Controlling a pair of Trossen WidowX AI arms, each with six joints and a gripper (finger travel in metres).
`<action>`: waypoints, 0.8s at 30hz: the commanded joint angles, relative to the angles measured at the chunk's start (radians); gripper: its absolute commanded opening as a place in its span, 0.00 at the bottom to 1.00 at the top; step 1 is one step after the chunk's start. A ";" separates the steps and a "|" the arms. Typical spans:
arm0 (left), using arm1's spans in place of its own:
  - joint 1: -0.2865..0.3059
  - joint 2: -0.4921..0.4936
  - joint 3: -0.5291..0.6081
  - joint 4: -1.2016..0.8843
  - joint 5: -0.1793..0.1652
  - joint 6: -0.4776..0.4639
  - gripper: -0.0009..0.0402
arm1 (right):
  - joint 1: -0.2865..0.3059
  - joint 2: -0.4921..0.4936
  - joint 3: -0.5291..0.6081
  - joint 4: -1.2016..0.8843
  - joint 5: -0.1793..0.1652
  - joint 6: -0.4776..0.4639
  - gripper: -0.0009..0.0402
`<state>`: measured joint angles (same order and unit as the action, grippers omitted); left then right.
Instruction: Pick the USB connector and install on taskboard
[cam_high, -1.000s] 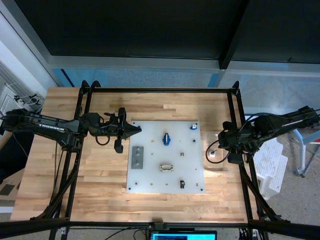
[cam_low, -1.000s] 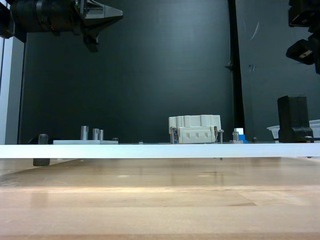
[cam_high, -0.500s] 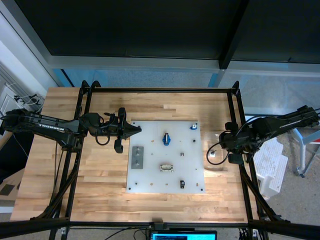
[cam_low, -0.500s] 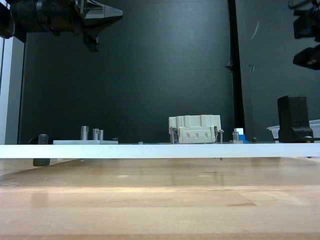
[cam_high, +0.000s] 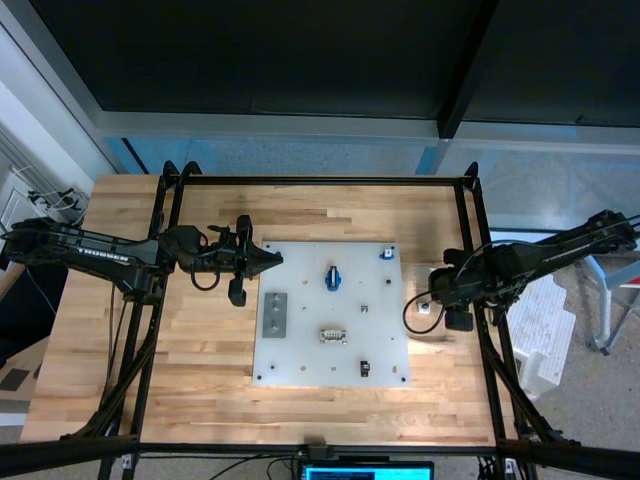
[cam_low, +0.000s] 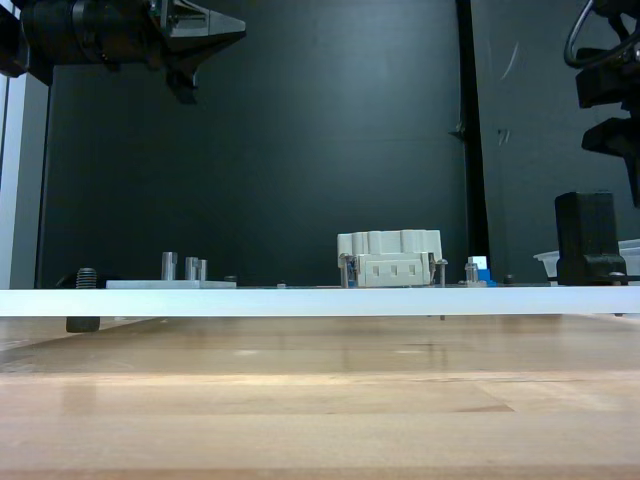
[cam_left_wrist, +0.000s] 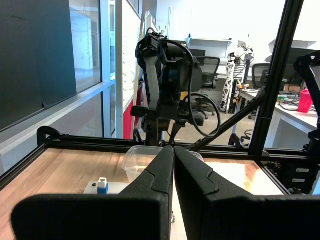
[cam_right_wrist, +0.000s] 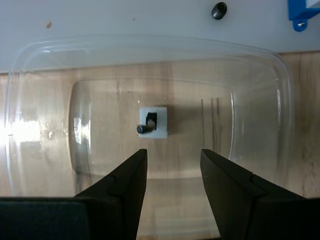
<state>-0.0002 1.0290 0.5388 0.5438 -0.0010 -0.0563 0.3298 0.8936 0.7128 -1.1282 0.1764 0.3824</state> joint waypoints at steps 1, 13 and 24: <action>0.000 0.000 0.000 0.000 0.000 0.000 0.02 | 0.002 0.029 0.000 0.009 -0.001 0.013 0.39; 0.000 0.000 0.000 0.000 0.000 0.000 0.02 | 0.007 0.116 -0.003 0.075 -0.008 0.029 0.39; 0.000 0.000 0.000 0.000 0.000 0.000 0.02 | 0.009 0.172 -0.028 0.120 0.005 0.029 0.38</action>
<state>-0.0002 1.0290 0.5388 0.5438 -0.0013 -0.0566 0.3386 1.0565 0.6853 -1.0103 0.1867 0.4114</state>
